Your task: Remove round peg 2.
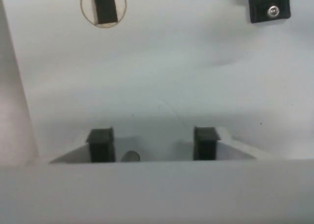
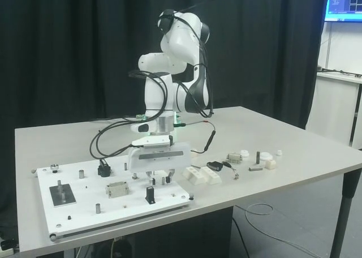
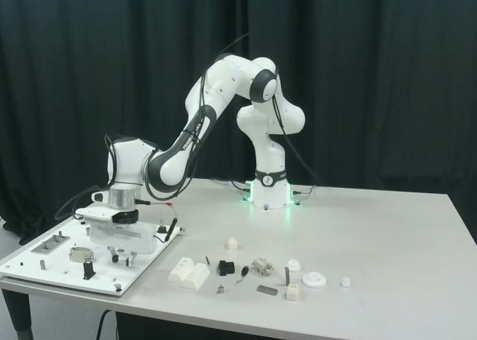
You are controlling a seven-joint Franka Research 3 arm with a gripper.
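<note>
In the wrist view my gripper (image 1: 153, 144) is open, its two black fingertips (image 1: 101, 145) standing apart just above the white board (image 1: 162, 76). Between them, close to one finger, shows the top of a small grey round peg (image 1: 130, 156), partly hidden by the gripper body. Nothing is held. In the first room view the gripper (image 2: 159, 181) hangs low over the near right part of the board (image 2: 113, 215). The second room view shows the gripper (image 3: 121, 259) over the board (image 3: 45, 276); the peg is hidden in both room views.
On the board stand a black bracket (image 2: 150, 194), a black clip (image 2: 103, 169), a grey plate with a post (image 2: 61, 194) and small grey pegs (image 2: 97, 208). The wrist view shows a black screwed block (image 1: 271, 3). Loose white parts (image 2: 203, 174) lie right of the board.
</note>
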